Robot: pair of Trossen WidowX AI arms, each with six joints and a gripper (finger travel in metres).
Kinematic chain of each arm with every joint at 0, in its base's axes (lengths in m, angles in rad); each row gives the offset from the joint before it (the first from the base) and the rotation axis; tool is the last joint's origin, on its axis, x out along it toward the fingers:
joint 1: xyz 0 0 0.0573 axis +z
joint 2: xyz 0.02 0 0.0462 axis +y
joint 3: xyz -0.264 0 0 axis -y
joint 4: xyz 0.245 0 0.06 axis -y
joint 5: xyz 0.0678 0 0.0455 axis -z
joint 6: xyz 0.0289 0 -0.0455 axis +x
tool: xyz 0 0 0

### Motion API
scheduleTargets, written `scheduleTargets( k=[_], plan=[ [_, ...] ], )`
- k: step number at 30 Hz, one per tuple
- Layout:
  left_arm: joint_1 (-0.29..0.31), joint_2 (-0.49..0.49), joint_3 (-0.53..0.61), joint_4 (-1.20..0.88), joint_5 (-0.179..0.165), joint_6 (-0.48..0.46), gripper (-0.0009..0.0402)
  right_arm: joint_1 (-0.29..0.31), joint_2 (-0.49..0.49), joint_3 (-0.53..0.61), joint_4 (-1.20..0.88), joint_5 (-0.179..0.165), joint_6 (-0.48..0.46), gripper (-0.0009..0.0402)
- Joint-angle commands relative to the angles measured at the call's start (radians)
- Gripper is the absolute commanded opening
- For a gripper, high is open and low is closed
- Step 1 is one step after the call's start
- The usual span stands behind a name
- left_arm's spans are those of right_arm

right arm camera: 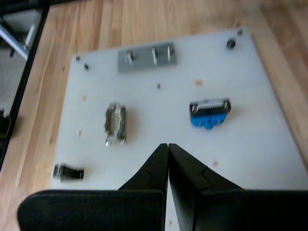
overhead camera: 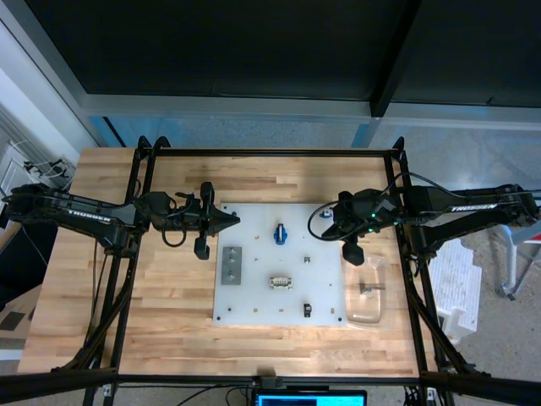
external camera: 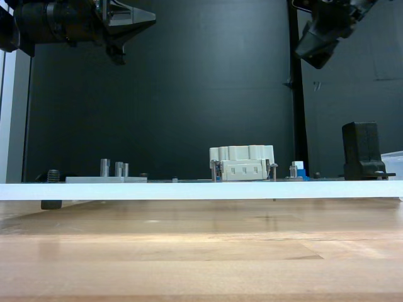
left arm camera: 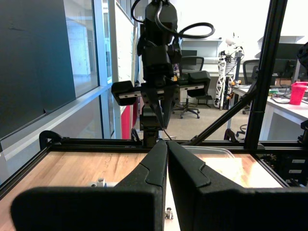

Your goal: Pick the 16mm bar and install on taskboard

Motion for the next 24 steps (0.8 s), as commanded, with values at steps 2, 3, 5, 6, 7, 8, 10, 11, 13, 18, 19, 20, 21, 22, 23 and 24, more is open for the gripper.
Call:
scheduleTargets(
  k=[2,3,5,6,7,8,10,11,13,18,19,20,21,22,23,24],
  plan=[
    [0.000,0.000,0.000,0.000,0.000,0.000,0.0000,0.050,0.002,0.019,-0.091,0.001,0.021,0.0000],
    [0.000,0.000,0.000,0.000,0.000,0.000,0.0000,0.061,0.005,0.024,-0.112,0.001,0.032,0.0000],
    [0.000,0.000,0.000,0.000,0.000,0.000,0.0000,0.084,0.009,0.040,-0.161,0.002,0.055,0.0000],
    [0.000,0.000,0.000,0.000,0.000,0.000,0.0000,0.095,0.015,0.048,-0.183,0.003,0.069,0.0000],
    [0.000,0.000,0.000,0.000,0.000,0.000,0.0000,0.105,0.017,0.056,-0.204,0.004,0.075,0.0000],
    [0.000,0.000,0.000,0.000,0.000,0.000,0.0000,0.115,0.023,0.061,-0.220,0.003,0.086,0.0000],
    [0.000,0.000,0.000,0.000,0.000,0.000,0.0000,0.132,0.031,0.071,-0.255,0.001,0.099,0.0000],
    [0.000,0.000,0.000,0.000,0.000,0.000,0.0000,0.141,0.037,0.074,-0.274,0.001,0.106,0.0000],
    [0.000,0.000,0.000,0.000,0.000,0.000,0.0000,0.158,0.048,0.081,-0.314,0.001,0.124,0.0000],
    [0.000,0.000,0.000,0.000,0.000,0.000,0.0000,0.215,0.066,0.086,-0.388,0.011,0.186,0.0000],
    [0.000,0.000,0.000,0.000,0.000,0.000,0.0000,0.229,0.066,0.086,-0.398,0.021,0.204,0.0000],
    [0.000,0.000,0.000,0.000,0.000,0.000,0.0000,0.245,0.066,0.086,-0.409,0.032,0.221,0.0000],
    [0.000,0.000,0.000,0.000,0.000,0.000,0.0000,0.261,0.066,0.086,-0.421,0.040,0.237,0.0000],
    [0.000,0.000,0.000,0.000,0.000,0.000,0.0000,0.275,0.066,0.086,-0.433,0.051,0.255,0.0000],
    [0.000,0.000,0.000,0.000,0.000,0.000,0.0000,0.288,0.066,0.086,-0.445,0.056,0.268,0.0000],
    [0.000,0.000,0.000,0.000,0.000,0.000,0.0000,0.302,0.066,0.085,-0.454,0.058,0.283,0.0000]
  ],
)
